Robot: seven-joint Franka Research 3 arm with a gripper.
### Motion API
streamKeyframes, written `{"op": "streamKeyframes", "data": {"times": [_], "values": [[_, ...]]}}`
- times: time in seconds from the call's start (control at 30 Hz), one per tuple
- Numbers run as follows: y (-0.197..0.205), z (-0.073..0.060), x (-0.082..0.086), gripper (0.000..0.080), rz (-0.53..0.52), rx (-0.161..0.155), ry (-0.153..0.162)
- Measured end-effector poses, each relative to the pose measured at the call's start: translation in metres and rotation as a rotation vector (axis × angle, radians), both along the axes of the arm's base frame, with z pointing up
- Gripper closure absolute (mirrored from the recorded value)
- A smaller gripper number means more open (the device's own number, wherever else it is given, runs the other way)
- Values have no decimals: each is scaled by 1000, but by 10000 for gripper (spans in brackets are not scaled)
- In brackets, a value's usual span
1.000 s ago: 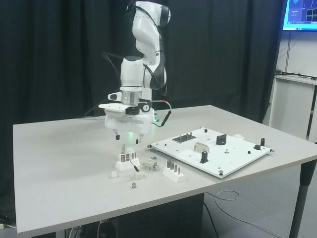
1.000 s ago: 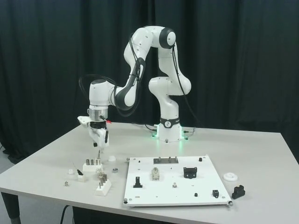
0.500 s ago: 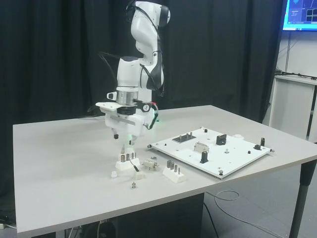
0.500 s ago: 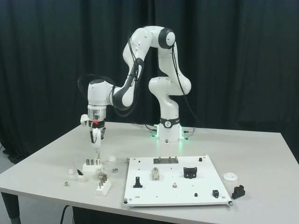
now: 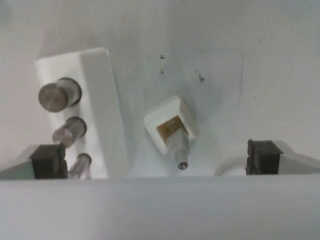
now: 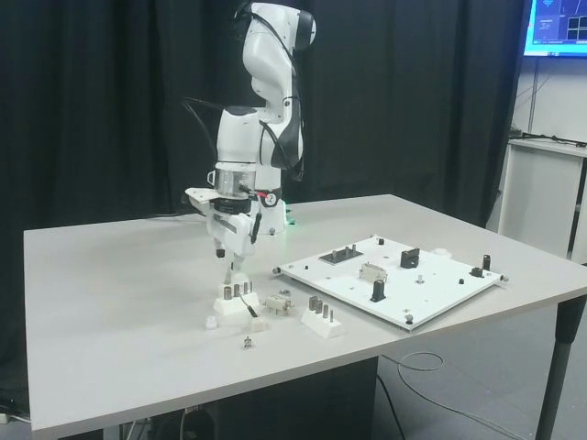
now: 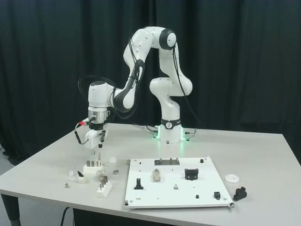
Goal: Pick Ethernet.
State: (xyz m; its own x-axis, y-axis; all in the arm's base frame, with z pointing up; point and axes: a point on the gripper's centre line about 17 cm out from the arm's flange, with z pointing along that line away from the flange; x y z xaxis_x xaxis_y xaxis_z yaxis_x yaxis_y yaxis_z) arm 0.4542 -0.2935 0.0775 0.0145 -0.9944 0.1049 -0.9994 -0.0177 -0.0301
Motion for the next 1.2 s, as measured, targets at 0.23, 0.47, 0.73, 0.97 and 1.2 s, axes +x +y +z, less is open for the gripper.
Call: {"op": "streamKeyframes", "data": {"times": [0.23,0.47,0.73,0.97,1.2], "values": [[0,-2,-1,3,-152,4,-11],[-1,-3,-5,3,-285,9,-15],[-5,-3,-8,3,-457,14,-30],[-5,-3,-9,3,-520,29,-40],[-2,-4,-7,3,-571,50,-51]]}}
